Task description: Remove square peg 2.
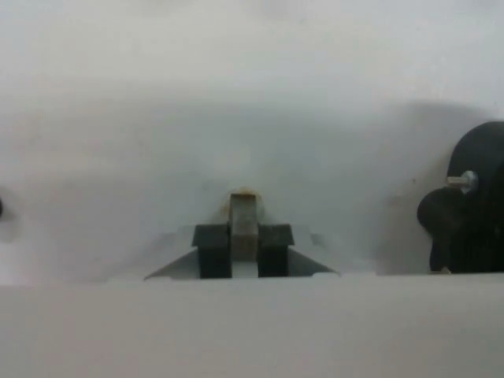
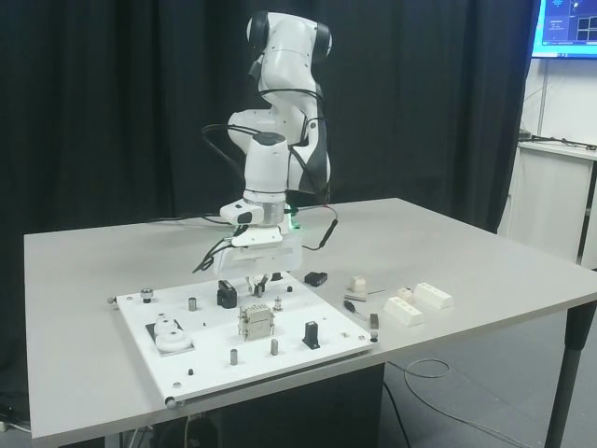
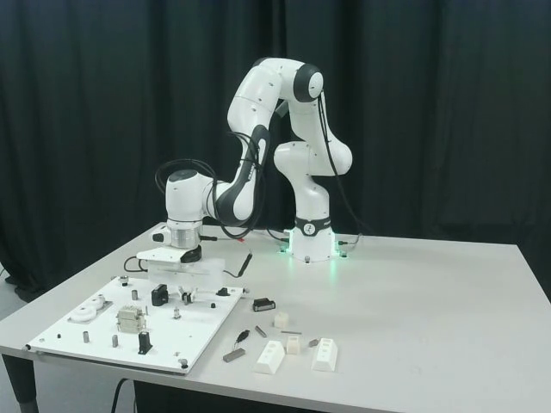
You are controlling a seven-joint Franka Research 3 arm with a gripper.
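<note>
Over the white board: your gripper (image 2: 258, 277) hangs low above the far middle of the white task board (image 2: 326, 347), wrist pointing straight down.

Pincer: in the wrist view you see the two black fingertips (image 1: 212, 250) closed together on a small upright square peg (image 1: 243, 219), one pad against each side, with the peg's top showing past them.

Peg position: the peg stands between the fingers just above the board surface. Whether its foot is in its hole or already free, you cannot tell; the room views hide it behind the fingers.

Neighbours: a black fixture (image 2: 226, 295) stands just beside the gripper on the board, and the wrist view shows it as a dark shape with a small screw (image 1: 465, 181). A grey connector block (image 2: 256, 321) sits nearer the front edge, apart from the fingers.

Stage, as a judgement: you look to be at the grasp-and-pull step, with the lift not shown to be finished.

Risk one: if you pull at a slant, a square peg can bind on its hole walls and jam, or drag the board.

Risk two: the grip reaches only a short part of the peg, so it may slip out under a hard pull.

Risk three: swinging sideways before you are clear could knock the black fixture.
</note>
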